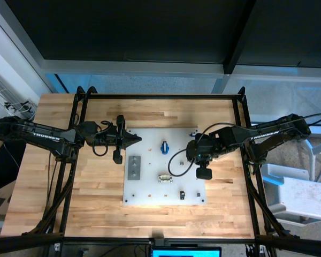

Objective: Pick the 16mm bar from the taskboard and place it in the container

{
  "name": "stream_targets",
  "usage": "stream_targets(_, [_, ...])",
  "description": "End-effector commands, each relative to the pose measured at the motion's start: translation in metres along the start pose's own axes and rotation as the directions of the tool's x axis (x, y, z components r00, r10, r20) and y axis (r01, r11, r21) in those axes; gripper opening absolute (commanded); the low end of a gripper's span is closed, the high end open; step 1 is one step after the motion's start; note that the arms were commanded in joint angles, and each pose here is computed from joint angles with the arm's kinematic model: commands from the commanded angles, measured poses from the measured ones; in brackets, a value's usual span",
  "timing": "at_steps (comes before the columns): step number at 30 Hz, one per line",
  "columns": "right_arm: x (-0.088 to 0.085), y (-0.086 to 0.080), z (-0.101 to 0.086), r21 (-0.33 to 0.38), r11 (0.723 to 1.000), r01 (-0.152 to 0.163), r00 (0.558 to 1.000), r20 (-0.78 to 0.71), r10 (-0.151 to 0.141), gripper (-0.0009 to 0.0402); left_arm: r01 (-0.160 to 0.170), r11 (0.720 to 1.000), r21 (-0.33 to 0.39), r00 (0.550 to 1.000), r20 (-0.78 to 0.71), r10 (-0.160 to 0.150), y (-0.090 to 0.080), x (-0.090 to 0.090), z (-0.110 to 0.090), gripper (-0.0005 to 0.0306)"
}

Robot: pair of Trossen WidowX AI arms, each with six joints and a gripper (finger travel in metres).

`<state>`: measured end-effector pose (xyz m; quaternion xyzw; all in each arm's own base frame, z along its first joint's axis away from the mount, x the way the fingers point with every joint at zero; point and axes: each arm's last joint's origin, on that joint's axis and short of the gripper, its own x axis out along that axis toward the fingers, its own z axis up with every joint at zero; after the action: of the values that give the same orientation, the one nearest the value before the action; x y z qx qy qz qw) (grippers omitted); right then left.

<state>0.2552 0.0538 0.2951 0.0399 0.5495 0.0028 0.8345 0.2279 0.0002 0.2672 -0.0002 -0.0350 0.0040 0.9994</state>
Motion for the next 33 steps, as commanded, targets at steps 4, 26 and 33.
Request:
stream_targets(4, [-0.001, 0.013, -0.004, 0.009, 1.0, -0.018, 1.0, -0.007, 0.018, 0.0, 0.0, 1.0, 0.0, 1.0, 0.0, 0.0, 0.0, 0.0, 0.0, 0.0])
stream_targets(26, [0.018, 0.063, -0.022, -0.002, 1.0, -0.019, 0.993, -0.118, 0.018, 0.0003, 0.0, 1.0, 0.0, 1.0, 0.0, 0.0, 0.0, 0.0, 0.0, 0.0])
stream_targets(33, [0.026, 0.075, -0.026, 0.013, 1.0, -0.013, 0.989, -0.146, 0.015, 0.0029, 0.0, 1.0, 0.0, 1.0, 0.0, 0.0, 0.0, 0.0, 0.0, 0.0])
